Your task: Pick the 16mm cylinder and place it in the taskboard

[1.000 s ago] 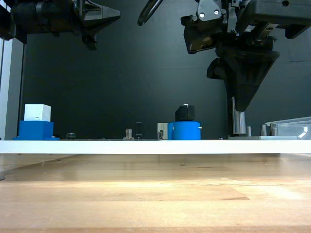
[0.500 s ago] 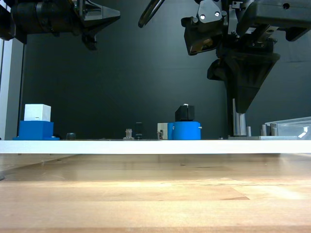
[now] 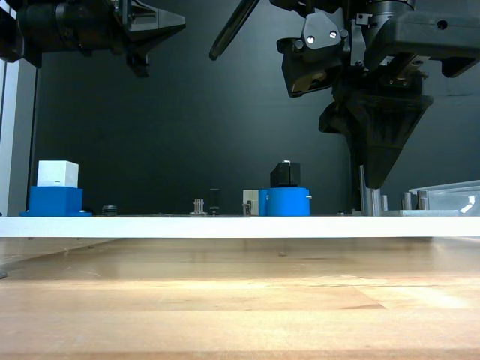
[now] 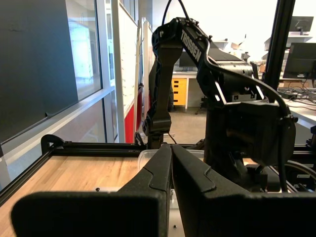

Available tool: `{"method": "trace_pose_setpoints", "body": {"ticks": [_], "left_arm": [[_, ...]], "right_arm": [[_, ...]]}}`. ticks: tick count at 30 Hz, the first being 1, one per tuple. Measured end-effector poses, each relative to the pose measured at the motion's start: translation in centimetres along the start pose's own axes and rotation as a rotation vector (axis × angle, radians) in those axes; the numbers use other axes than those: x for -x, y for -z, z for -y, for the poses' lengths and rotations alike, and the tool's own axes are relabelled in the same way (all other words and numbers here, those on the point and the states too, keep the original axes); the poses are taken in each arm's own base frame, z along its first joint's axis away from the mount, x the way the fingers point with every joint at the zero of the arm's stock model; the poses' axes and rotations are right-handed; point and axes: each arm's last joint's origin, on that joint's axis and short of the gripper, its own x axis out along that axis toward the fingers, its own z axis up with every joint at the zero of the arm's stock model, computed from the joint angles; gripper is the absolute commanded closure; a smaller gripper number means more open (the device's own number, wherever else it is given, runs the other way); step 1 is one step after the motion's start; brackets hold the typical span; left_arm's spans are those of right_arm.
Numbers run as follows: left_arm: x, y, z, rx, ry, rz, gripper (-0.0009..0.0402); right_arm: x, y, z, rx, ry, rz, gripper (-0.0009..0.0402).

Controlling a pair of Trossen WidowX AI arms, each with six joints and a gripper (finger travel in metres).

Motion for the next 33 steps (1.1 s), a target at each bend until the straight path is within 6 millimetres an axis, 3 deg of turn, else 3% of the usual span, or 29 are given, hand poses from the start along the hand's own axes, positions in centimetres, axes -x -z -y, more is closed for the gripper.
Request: {"method": "trace_pose_setpoints", "body": {"ticks": [25, 33], "left_arm": [[0.0, 0.0, 0.0, 0.0, 0.0, 0.0, 0.0393], [0.0, 0.0, 0.0, 0.0, 0.0, 0.0, 0.0393]], "right_arm": [[-1.4, 0.0, -0.3, 0.011, 0.006, -0.017, 0.0368], [-1.4, 0.1, -0.4, 0.013, 0.003, -0.018, 0.0305]]}}
